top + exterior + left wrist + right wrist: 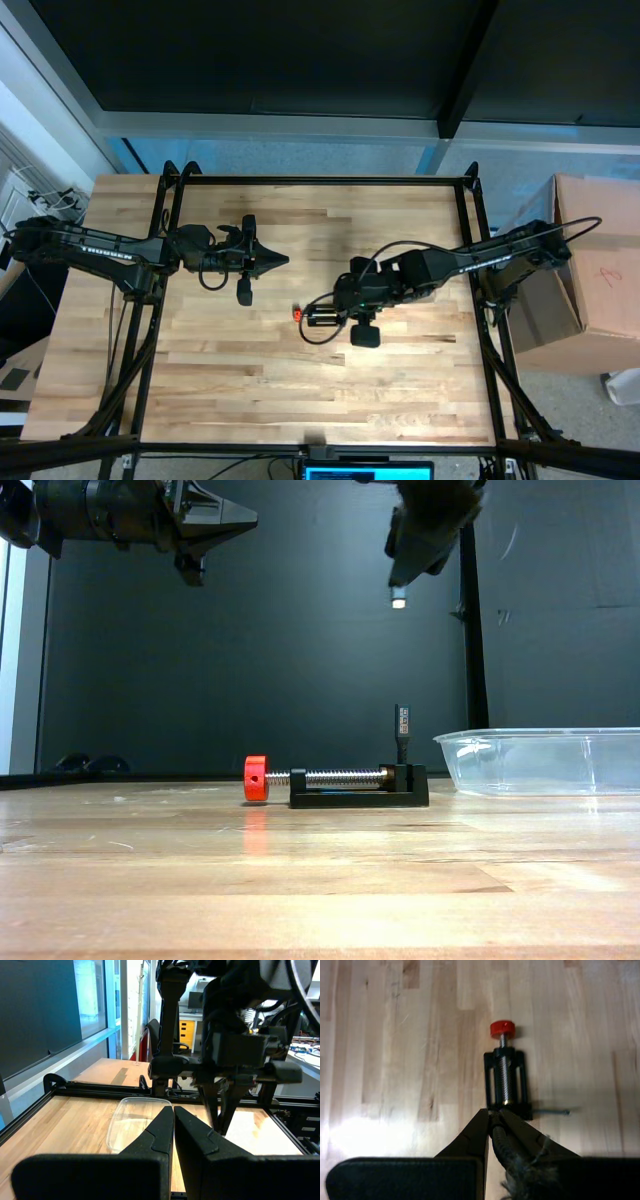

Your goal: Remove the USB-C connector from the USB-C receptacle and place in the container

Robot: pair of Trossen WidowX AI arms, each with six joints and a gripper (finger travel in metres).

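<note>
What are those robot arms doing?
The right gripper is pinching the connector and holds it up in the air, straight above the receptacle and clear of it. The receptacle stands in a little vise with a red knob on the table. The connector is not yet in the clear container, which sits by the vise. The left gripper is shut on nothing, high over the table.

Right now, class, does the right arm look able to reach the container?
Probably yes. The right pincer, shut on the USB-C connector, hangs high above the vise. The open container stands near the vise, with nothing between. The left pincer, shut, hovers off to the left.
</note>
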